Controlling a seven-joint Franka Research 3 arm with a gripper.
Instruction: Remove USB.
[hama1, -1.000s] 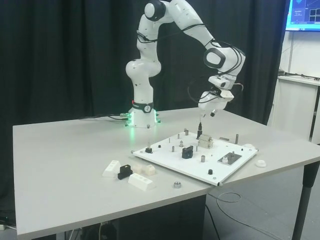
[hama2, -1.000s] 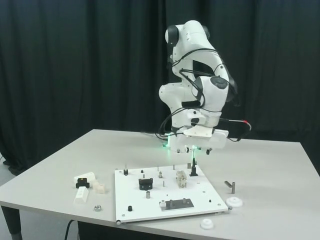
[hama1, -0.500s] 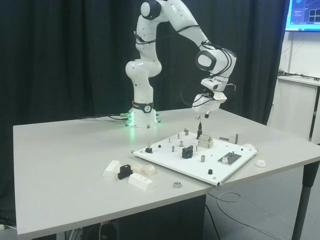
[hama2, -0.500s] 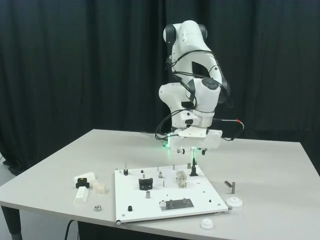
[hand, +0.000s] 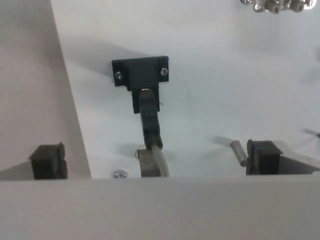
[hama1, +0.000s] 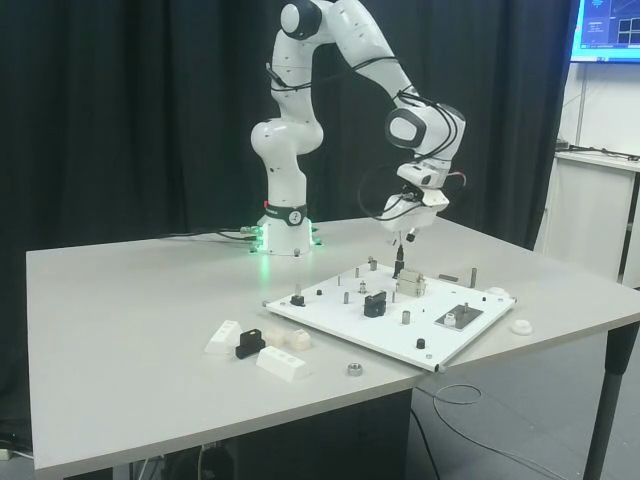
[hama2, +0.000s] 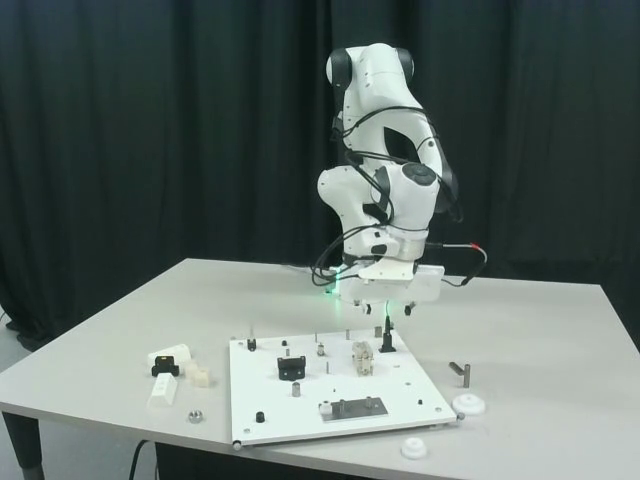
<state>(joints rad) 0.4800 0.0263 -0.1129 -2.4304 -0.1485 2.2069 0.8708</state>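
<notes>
The USB plug (hand: 148, 116) stands upright in its black socket (hand: 140, 73) near the far edge of the white board (hama1: 390, 310). Right above it hangs the gripper (hand: 155, 157), fingers spread wide, one black pad (hand: 48, 161) out over the grey table (hama1: 130, 310), the other pad (hand: 262, 156) over the board, neither touching the plug. Near the board's other side lie small white blocks (hama2: 170, 375).
</notes>
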